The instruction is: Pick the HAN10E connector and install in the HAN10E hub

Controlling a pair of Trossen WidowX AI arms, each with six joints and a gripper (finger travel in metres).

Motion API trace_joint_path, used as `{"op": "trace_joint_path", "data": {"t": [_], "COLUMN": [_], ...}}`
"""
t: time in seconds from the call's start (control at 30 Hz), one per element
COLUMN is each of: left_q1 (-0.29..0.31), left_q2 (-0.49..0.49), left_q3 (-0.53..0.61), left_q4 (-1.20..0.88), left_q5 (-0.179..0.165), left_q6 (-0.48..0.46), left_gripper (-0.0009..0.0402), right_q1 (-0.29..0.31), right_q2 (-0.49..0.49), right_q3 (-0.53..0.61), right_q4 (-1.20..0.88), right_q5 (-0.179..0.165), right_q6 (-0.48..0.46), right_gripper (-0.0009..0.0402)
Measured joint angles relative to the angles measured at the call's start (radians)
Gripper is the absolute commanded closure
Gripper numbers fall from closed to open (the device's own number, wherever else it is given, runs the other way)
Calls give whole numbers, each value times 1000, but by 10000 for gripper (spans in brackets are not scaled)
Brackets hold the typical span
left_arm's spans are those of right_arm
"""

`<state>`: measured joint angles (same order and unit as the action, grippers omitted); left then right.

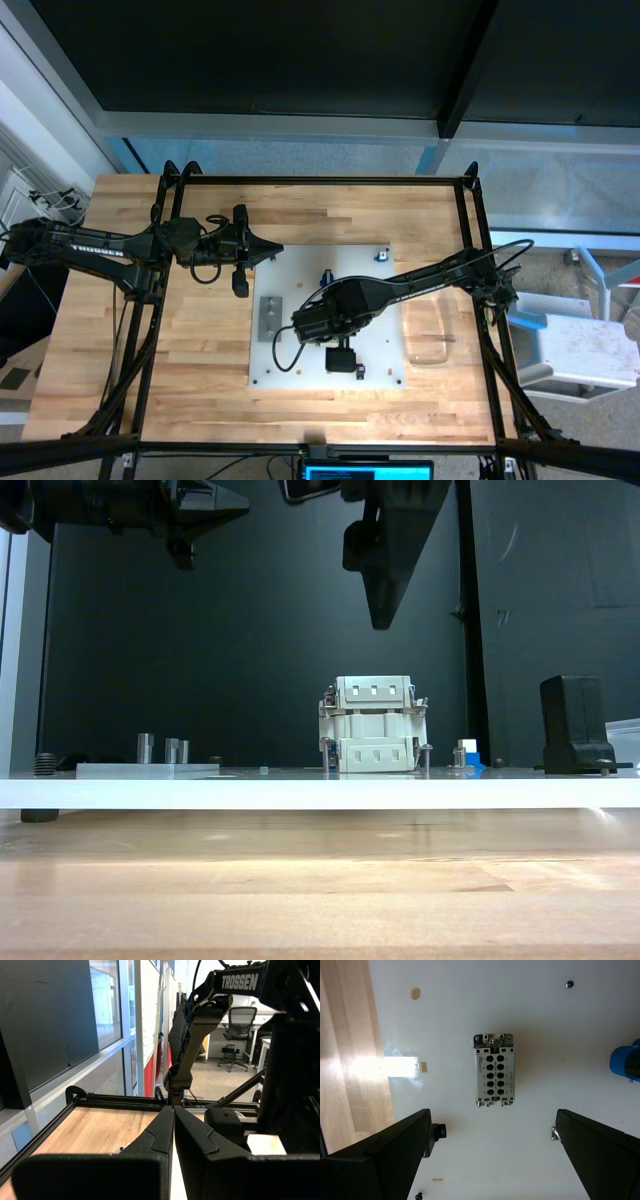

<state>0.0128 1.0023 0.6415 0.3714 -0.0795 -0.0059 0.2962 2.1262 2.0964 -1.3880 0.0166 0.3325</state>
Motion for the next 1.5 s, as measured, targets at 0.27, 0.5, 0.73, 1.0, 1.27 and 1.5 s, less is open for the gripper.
{"op": "trace_joint_path", "data": {"t": [0.27, 0.5, 0.73, 1.0, 1.27, 1.5], "left_q1": [0, 0, 0, 0, 0, 0], "left_q2": [0, 0, 0, 0, 0, 0], "left_q3": [0, 0, 0, 0, 0, 0], "left_q4": [0, 0, 0, 0, 0, 0], "left_q5": [0, 0, 0, 0, 0, 0], "left_q6": [0, 0, 0, 0, 0, 0], "left_gripper": [393, 393, 393, 393, 393, 393], "right_q1": [1, 3, 3, 5, 6, 6], "right_q2": [-54, -61, -61, -61, -61, -61], "right_q3": [0, 1, 1, 1, 1, 1], "right_q4": [-13, -19, -18, -18, -17, -14], "right_q5": [2, 2, 2, 1, 2, 2], "right_q6": [2, 2, 1, 0, 2, 2], "right_gripper": [40, 40, 40, 40, 40, 40]}}
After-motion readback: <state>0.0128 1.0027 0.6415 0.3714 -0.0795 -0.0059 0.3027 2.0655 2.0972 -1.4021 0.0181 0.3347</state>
